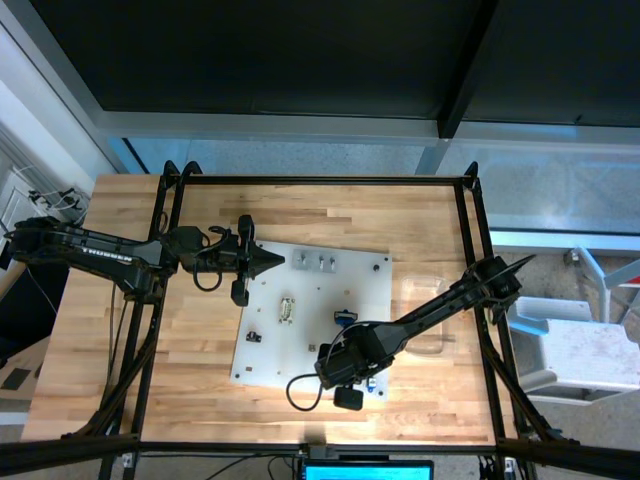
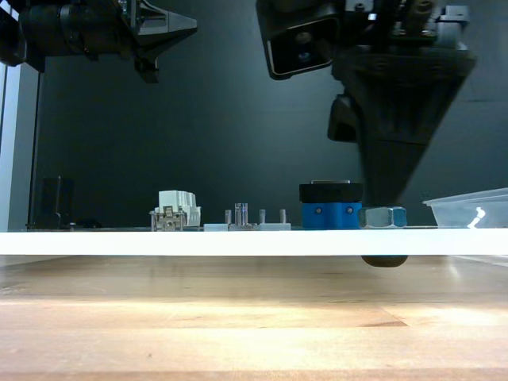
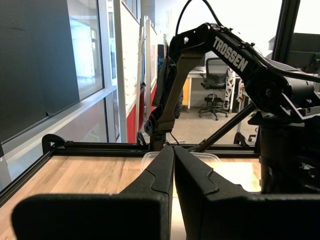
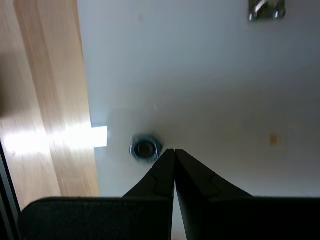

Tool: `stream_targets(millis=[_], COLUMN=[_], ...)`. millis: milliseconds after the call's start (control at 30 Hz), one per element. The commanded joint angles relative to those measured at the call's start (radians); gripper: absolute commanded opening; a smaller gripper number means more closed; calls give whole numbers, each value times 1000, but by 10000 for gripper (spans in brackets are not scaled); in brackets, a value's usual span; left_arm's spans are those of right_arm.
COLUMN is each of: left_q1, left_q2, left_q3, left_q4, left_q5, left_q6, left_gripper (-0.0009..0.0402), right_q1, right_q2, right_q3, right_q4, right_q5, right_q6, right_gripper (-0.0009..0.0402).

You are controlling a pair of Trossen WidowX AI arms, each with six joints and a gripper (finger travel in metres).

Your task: Pick the M12 fastener and fasten on the M12 threads

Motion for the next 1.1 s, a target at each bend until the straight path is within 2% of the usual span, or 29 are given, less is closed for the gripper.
stream_targets(millis=[33, 167, 233, 300, 367, 400, 467, 900, 1100], left_q1=[0, 0, 0, 0, 0, 0, 0, 0, 0], left_q2=[0, 0, 0, 0, 0, 0, 0, 0, 2], left_q3=[0, 0, 0, 0, 0, 0, 0, 0, 0], left_q4=[0, 0, 0, 0, 0, 0, 0, 0, 0], left_q5=[0, 0, 0, 0, 0, 0, 0, 0, 0], left_q6=[0, 0, 0, 0, 0, 0, 0, 0, 0], left_gripper=[0, 0, 0, 0, 0, 0, 0, 0, 0], right_q1=[0, 0, 0, 0, 1, 1, 3, 5, 5], right_q2=[14, 14, 12, 12, 7, 6, -2, -17, -50], right_q3=[0, 1, 3, 5, 5, 5, 5, 5, 5], right_q4=[3, 3, 2, 2, 1, 1, 0, -14, -14], right_q5=[-1, -10, -39, -98, -184, -214, -240, -234, -188], right_q6=[1, 1, 1, -7, -32, -42, -61, -63, -56], right_gripper=[0, 0, 0, 0, 0, 0, 0, 0, 0])
